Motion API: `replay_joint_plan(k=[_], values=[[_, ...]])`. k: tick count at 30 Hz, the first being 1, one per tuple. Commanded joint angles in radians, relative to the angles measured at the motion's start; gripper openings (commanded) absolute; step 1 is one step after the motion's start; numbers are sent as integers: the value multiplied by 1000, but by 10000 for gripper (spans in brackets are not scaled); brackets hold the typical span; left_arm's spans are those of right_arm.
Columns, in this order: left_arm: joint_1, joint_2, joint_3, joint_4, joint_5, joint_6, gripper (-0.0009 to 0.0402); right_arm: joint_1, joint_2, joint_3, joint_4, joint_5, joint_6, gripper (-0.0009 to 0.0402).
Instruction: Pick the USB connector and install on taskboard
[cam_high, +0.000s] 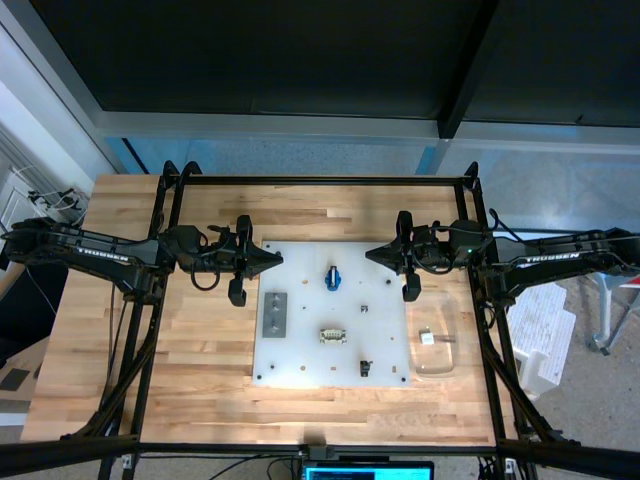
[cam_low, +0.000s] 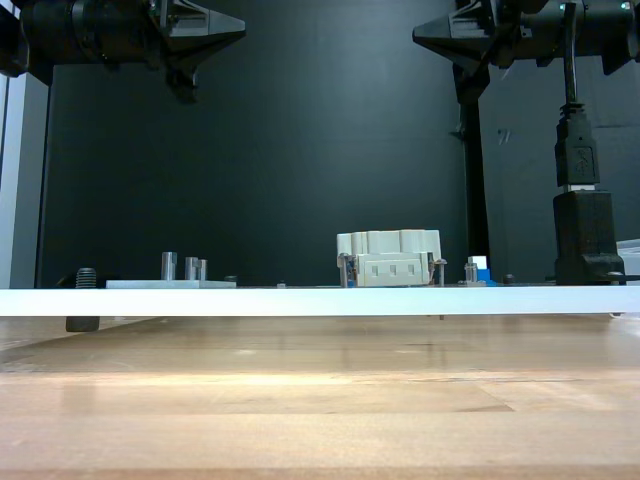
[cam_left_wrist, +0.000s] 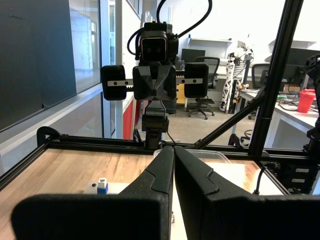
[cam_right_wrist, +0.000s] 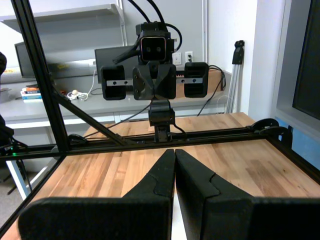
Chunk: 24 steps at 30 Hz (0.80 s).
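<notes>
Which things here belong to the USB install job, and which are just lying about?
Job: taskboard; its black socket; left gripper, shut, over the board's far left corner; right gripper, shut, over its far right; USB connector too small to make out.
Lying about: clear tray beside the board, white block in it; grey block, blue part, beige connector.

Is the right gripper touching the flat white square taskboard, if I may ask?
Apart. The low view shows the right gripper high above the taskboard, with clear space between; the left gripper hangs equally high.
</notes>
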Motion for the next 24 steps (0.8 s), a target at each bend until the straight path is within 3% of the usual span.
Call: replay_joint_plan(k=[1, 24], values=[[0, 0, 0, 0, 0, 0, 0, 0, 1, 2, 1, 26, -2, 0], [0, 0, 0, 0, 0, 0, 0, 4, 7, 15, -11, -2, -36, 0]])
